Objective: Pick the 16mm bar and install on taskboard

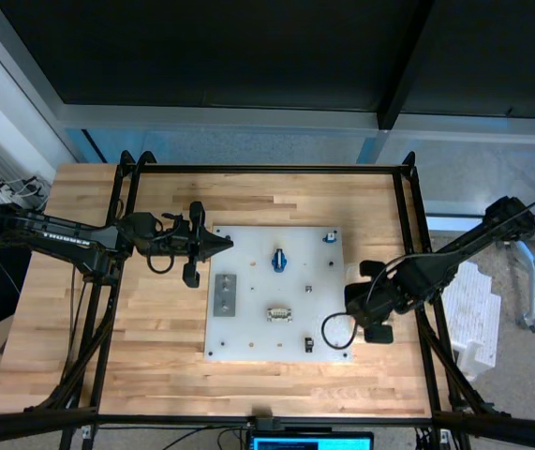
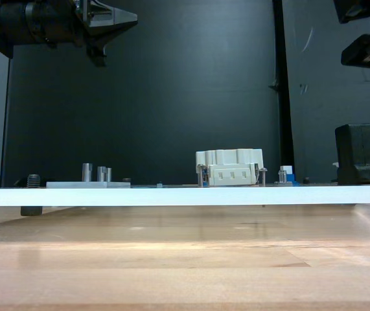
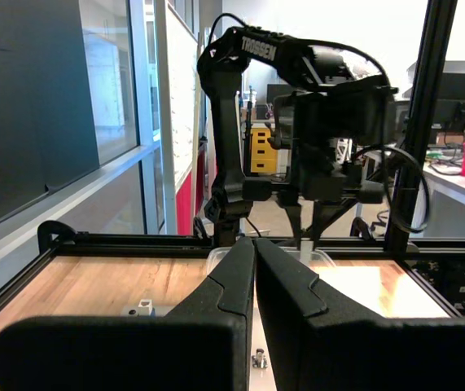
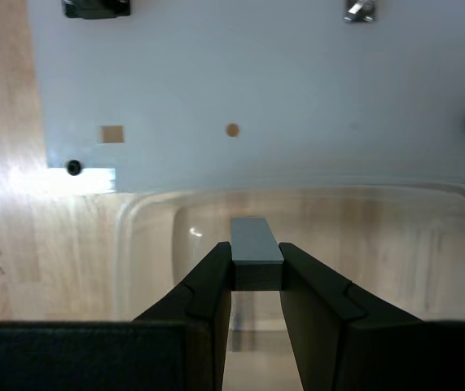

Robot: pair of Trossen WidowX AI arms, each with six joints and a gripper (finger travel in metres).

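Note:
The 16mm bar [image 4: 256, 248], a short dull-grey metal piece, is clamped between the fingers of my right gripper [image 4: 256, 262]. It hangs above a clear plastic tray [image 4: 146, 236], just off the right edge of the white taskboard [image 4: 256, 73]. In the high view my right gripper [image 1: 361, 303] is beside the taskboard [image 1: 248, 339]; the bar is hidden there. My left gripper [image 1: 224, 243] is shut and holds nothing, raised over the board's far left corner. Its fingers [image 3: 232, 281] are pressed together.
On the board are a grey metal block [image 1: 224, 295] with pegs, a blue piece [image 1: 279, 260], a silver connector [image 1: 279, 314] and a small black part [image 1: 310, 344]. A black frame [image 1: 267, 170] rings the wooden table.

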